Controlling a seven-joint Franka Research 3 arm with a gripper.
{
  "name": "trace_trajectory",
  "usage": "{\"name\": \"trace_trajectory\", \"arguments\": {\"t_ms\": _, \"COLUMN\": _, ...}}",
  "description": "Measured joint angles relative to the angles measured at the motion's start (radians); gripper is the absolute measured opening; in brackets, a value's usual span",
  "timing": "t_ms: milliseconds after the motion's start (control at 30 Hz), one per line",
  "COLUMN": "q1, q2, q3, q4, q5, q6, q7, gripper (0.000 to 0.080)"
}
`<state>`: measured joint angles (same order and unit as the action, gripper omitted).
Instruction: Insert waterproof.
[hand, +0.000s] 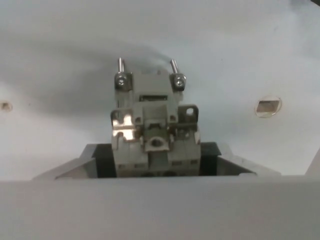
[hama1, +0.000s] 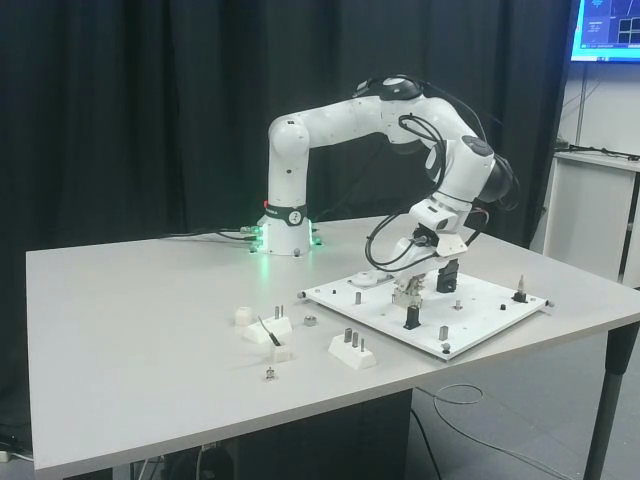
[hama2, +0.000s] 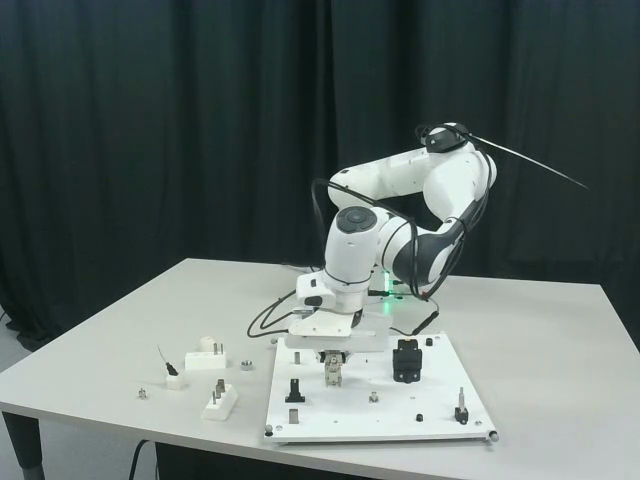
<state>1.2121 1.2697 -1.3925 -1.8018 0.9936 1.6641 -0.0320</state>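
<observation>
Grey table carrying a white board near its front edge, with the white arm bent low over the board's middle. The gripper hangs just above the board, holding a small grey connector part with two upright pins, taken to be the waterproof plug (its make cannot be read). Step in hand, as judged: carrying the part to its seat. A black socket block stands near the board's rear edge; the next move calls for alignment, then a straight descent.
</observation>
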Motion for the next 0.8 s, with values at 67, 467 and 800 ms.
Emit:
{"name": "trace_trajectory", "arguments": {"t_ms": 67, "q1": 0.000, "q2": 0.000, "q3": 0.000, "q4": 0.000, "q5": 0.000, "q6": -0.002, "q7": 0.002, "gripper": 0.0317}}
{"name": "trace_trajectory", "arguments": {"t_ms": 467, "q1": -0.001, "q2": 0.000, "q3": -0.001, "q4": 0.000, "q5": 0.002, "q6": -0.007, "q7": 0.009, "gripper": 0.0317}}
{"name": "trace_trajectory", "arguments": {"t_ms": 800, "q1": -0.002, "q2": 0.000, "q3": -0.001, "q4": 0.000, "q5": 0.002, "q6": -0.008, "q7": 0.012, "gripper": 0.0317}}
